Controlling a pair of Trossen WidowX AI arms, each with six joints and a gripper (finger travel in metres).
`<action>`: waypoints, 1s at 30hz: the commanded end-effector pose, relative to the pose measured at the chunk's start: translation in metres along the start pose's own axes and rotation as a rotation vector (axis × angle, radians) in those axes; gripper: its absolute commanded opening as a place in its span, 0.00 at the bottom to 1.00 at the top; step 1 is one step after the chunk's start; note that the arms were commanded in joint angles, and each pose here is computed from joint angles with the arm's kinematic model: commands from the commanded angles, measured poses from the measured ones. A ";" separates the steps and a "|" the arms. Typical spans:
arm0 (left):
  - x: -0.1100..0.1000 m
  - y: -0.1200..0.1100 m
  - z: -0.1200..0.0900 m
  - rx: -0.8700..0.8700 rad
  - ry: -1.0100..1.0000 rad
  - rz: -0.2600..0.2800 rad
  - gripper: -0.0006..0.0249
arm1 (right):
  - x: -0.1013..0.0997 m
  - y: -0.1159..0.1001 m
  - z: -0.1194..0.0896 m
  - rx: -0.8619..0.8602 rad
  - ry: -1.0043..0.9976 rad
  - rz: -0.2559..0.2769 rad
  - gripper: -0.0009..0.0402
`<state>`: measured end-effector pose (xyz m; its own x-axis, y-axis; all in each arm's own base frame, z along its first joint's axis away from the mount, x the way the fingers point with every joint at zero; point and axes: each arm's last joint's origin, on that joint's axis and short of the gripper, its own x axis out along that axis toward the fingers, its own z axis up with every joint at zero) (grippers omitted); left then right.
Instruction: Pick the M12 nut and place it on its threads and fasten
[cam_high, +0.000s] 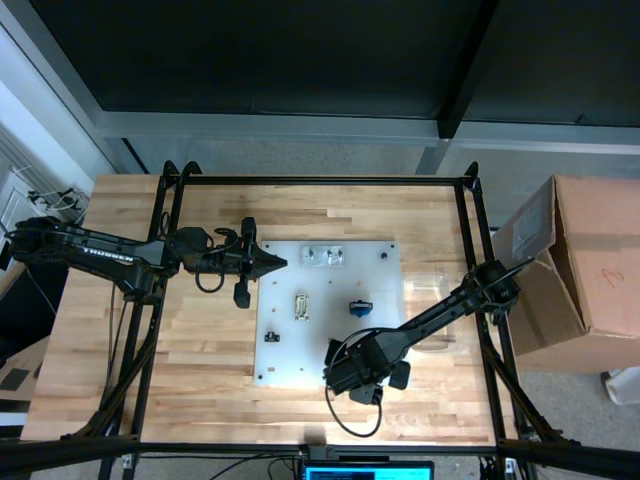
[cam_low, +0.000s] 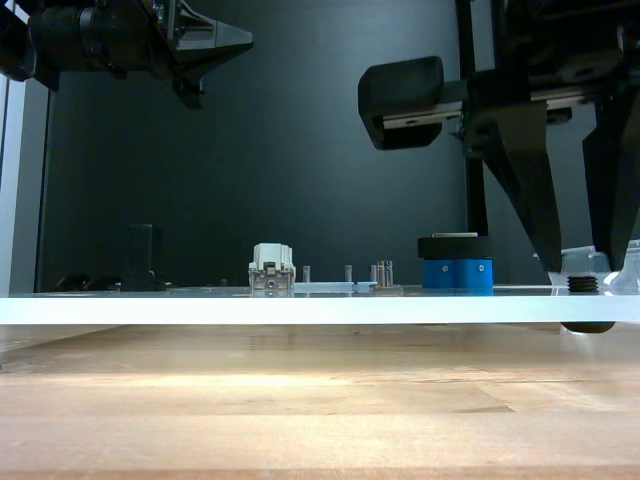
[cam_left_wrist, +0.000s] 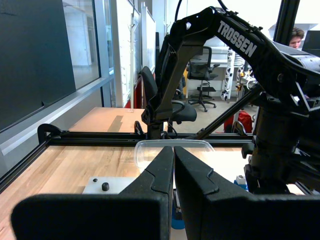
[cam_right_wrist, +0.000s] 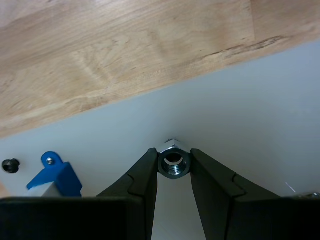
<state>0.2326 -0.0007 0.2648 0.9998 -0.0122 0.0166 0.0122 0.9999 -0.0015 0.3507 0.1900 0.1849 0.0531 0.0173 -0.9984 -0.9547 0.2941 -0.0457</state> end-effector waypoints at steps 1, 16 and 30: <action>0.000 0.000 0.000 0.000 0.000 0.000 0.02 | 0.004 0.001 -0.001 0.002 -0.002 -0.001 0.07; 0.000 0.000 0.000 0.000 0.000 0.000 0.02 | 0.007 0.000 -0.002 0.013 -0.001 0.000 0.07; 0.000 0.000 0.000 0.000 0.000 0.000 0.02 | 0.007 -0.003 -0.005 0.069 -0.005 -0.003 0.07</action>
<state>0.2325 -0.0007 0.2648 0.9998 -0.0126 0.0166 0.0126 0.9999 -0.0015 0.3515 0.1855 0.1793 0.0554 0.0251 -0.9982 -0.9411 0.3354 -0.0437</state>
